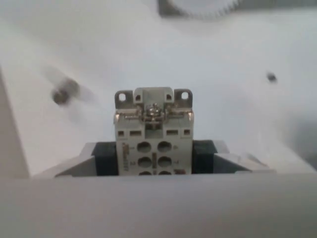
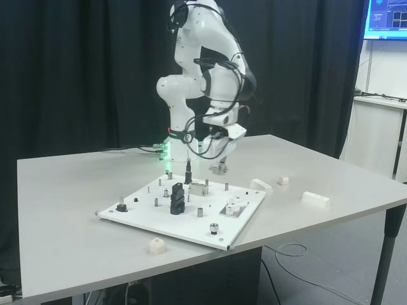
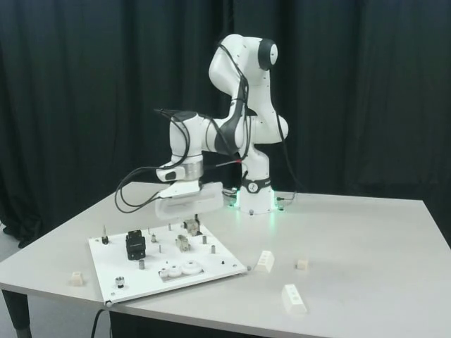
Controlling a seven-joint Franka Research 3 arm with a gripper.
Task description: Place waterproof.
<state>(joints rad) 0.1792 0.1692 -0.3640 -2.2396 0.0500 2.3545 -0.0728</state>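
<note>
In the wrist view a white connector block (image 1: 153,134) with round holes and a metal screw clamp on its face sits between my black finger pads (image 1: 105,157). My gripper (image 1: 154,159) is shut on it. The room views show the gripper (image 2: 220,166) (image 3: 192,225) hanging a little above the far part of the white board (image 2: 146,213) (image 3: 134,278), with the block's end just showing under the fingers. The board's white surface lies below the block.
On the board stand a black block (image 2: 177,196) (image 3: 134,244), a grey metal part (image 2: 199,189) (image 3: 182,241), white gears (image 2: 235,204) (image 3: 180,269) (image 1: 203,7) and several pegs (image 1: 64,92). Loose white blocks (image 2: 315,199) (image 3: 294,298) lie on the grey table.
</note>
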